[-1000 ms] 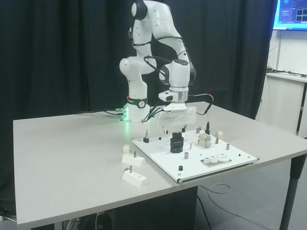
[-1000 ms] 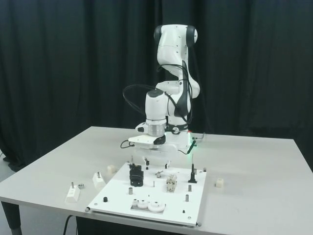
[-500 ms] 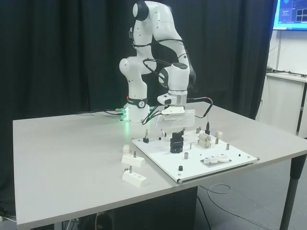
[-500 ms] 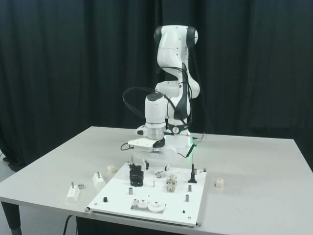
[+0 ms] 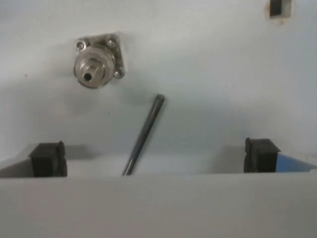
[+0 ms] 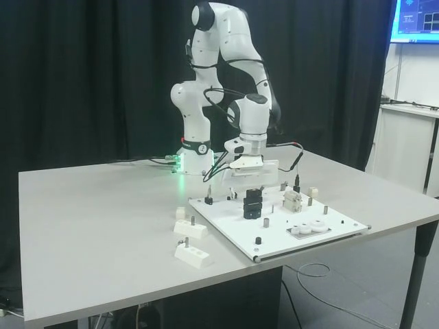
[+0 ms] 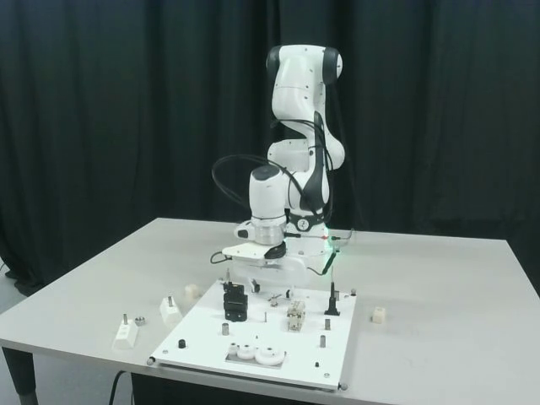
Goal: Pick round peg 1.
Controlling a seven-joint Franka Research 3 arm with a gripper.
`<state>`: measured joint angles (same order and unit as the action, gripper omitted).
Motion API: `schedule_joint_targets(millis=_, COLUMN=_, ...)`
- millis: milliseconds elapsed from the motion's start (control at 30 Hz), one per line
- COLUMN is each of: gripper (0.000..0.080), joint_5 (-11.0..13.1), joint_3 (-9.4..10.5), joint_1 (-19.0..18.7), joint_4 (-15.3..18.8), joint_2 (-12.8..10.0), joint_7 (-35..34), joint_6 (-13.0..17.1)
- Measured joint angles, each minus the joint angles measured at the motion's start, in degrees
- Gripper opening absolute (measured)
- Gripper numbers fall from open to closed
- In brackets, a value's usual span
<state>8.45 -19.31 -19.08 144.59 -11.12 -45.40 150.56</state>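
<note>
The gripper (image 5: 153, 158) hangs low over the white board (image 6: 309, 240), near the middle of both room views, and its two black fingertips (image 5: 48, 159) stand spread wide apart with nothing between them but bare board. In the wrist view a thin grey peg (image 5: 144, 135) rises from the board roughly midway between the fingertips, leaning across the picture as the camera sees it; its lower end is hidden behind the gripper body. This is most likely the round peg to be picked. Close by it sits a small metal fitting (image 5: 96, 63) with a square flange held by four screws.

The grasp is not yet made, and the risks lie in the closing move. The peg is slender, so if the fingers come together off centre, one pad may push it sideways before the other touches, tilting it in its hole or jamming it. If the gripper descends too far, the fingertips could strike the board. The metal fitting is near enough that a sideways drift could bring a finger against it. In the room views, a black block (image 6: 252, 203) stands just beside the gripper and may also be brushed.
</note>
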Motion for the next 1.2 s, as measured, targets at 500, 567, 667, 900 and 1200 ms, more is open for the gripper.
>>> schedule_joint_targets(millis=500, gripper=0.0800, joint_5=1.3, joint_3=0.06, joint_1=0.0, joint_4=0.0, joint_2=-0.8, joint_7=1.3, joint_6=0.3)
schedule_joint_targets(millis=567, gripper=0.0800, joint_5=1.5, joint_3=0.06, joint_1=0.0, joint_4=0.0, joint_2=-1.1, joint_7=1.3, joint_6=0.6)
schedule_joint_targets(millis=667, gripper=0.0800, joint_5=2.2, joint_3=0.01, joint_1=0.1, joint_4=0.0, joint_2=-1.3, joint_7=1.4, joint_6=1.0)
schedule_joint_targets(millis=900, gripper=0.0519, joint_5=2.5, joint_3=-0.24, joint_1=0.6, joint_4=-0.1, joint_2=-1.3, joint_7=2.3, joint_6=1.0)
schedule_joint_targets(millis=1200, gripper=0.0337, joint_5=2.6, joint_3=-0.24, joint_1=0.9, joint_4=-0.1, joint_2=-1.3, joint_7=2.8, joint_6=1.0)
